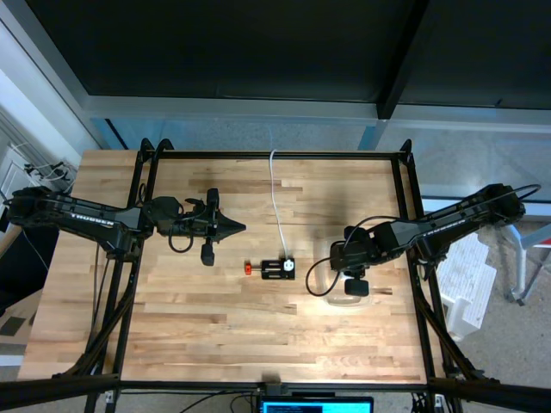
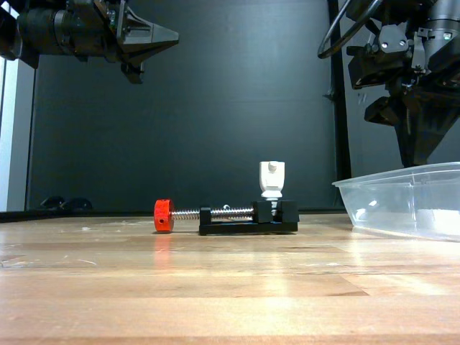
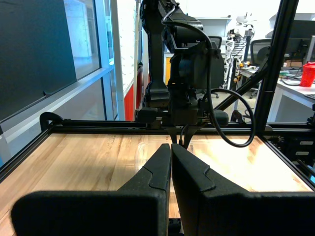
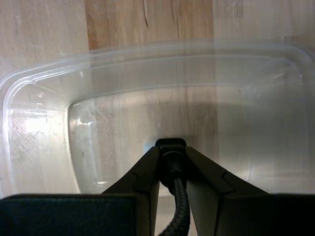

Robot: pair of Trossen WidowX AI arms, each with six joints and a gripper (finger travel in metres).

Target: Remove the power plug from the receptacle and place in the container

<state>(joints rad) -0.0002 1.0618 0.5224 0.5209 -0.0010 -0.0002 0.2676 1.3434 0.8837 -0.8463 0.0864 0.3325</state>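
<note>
The container (image 4: 44, 73) is a clear plastic tray, oblong with rounded corners and thin, scuffed walls; it lies on the surface (image 1: 215, 327) at the right side, well apart from the left arm. Over its floor hangs the right claw (image 4: 171, 150), pointing down, and its two dark fingers are pinching the power plug (image 4: 171, 144) - a small blocky dark piece with a braided dark cord running back between the fingers. Whether the plug touches the tray floor cannot be told; in the low view the claw tip (image 2: 415, 159) is at about the height of the tray rim (image 2: 402, 201).

The receptacle (image 2: 272, 176) is a small white block, standing upright in a small black vise (image 2: 248, 219); a bare metal screw leads to the red-orange knob (image 2: 163, 215). From above, the vise (image 1: 274, 269) lies just beside the tray (image 1: 318, 284), and a long white cable (image 1: 277, 206) runs from the receptacle (image 1: 289, 265) toward the far edge.

The left claw (image 3: 171, 147) hovers high over the left half of the surface, its pointed black fingers pressed together; it aims toward the right arm.

The surface is light wood in glued strips - smooth, a little glossy - inside a black metal frame (image 1: 275, 156); behind it is a dark wall.
</note>
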